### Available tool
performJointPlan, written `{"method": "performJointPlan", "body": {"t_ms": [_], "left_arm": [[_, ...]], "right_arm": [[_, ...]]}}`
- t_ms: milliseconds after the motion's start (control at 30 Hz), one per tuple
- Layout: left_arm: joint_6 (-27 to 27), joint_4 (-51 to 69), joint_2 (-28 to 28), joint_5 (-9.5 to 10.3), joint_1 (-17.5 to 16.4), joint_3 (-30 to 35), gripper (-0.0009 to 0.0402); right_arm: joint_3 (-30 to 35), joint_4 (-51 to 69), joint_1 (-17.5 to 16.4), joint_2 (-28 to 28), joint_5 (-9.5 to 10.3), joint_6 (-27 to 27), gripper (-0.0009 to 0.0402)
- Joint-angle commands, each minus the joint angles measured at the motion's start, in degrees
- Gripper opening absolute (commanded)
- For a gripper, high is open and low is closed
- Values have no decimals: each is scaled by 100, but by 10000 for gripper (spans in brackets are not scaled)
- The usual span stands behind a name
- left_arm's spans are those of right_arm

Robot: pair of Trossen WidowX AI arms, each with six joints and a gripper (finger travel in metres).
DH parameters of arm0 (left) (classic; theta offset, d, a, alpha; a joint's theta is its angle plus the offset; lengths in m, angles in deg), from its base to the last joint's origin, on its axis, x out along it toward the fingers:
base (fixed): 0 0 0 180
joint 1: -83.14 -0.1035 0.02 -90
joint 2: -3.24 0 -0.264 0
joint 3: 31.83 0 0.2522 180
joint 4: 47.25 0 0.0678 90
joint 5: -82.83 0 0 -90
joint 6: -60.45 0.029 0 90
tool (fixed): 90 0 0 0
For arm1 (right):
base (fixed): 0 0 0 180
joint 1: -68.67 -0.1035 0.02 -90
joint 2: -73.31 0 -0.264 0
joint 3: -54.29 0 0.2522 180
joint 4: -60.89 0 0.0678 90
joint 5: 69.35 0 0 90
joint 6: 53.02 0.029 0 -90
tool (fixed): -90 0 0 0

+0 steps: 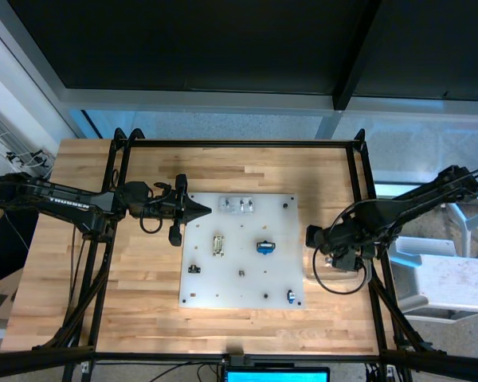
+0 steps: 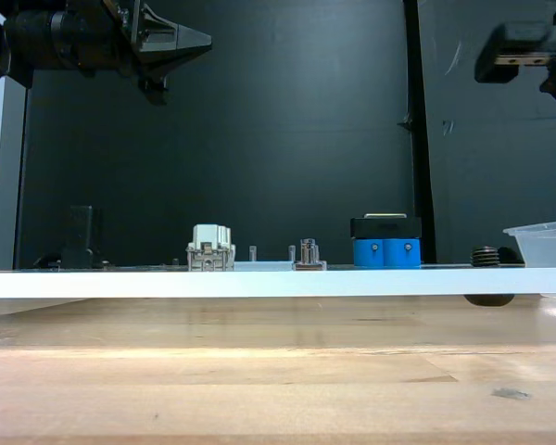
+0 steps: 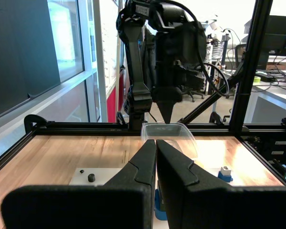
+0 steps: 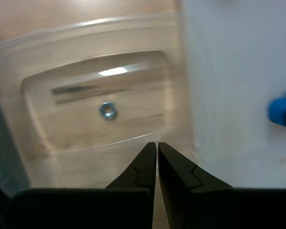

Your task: Pick the M12 fastener and fasten on the M12 threads

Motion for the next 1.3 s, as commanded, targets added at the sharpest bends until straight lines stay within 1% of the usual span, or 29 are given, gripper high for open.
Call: {"method": "performJointPlan", "body": {"t_ms": [33,100,200,367,500,600,767,1000,1133,1300], "left_arm": [[2,-2,-2,-2,-2,0,0],[2,-2,-2,-2,0,0,0],[2,-2,-2,-2,0,0,0],[2,-2,-2,-2,-2,0,0],[2,-2,-2,-2,-2,0,0],[2,-2,-2,-2,-2,0,0],[2,-2,-2,-2,0,0,0],[2,-2,-2,-2,0,0,0],[2,-2,-2,-2,-2,0,0],[2,-2,-2,-2,0,0,0]], "right_arm": [[-15,190,-105,-146,-2,-509,12],[-35,267,-170,-181,-2,-748,19],[-66,278,-280,-223,-4,-885,34],[-151,262,-492,-234,-22,-1298,69],[-306,122,-531,-234,-28,-1292,102],[-459,-125,-551,-234,-153,-1292,127],[-717,-468,-562,-240,-149,-1298,158],[-1082,-734,-577,-240,-144,-1305,178],[-1266,-863,-588,-240,-144,-1303,179],[-1344,-990,-595,-439,-144,-1314,178]]}}
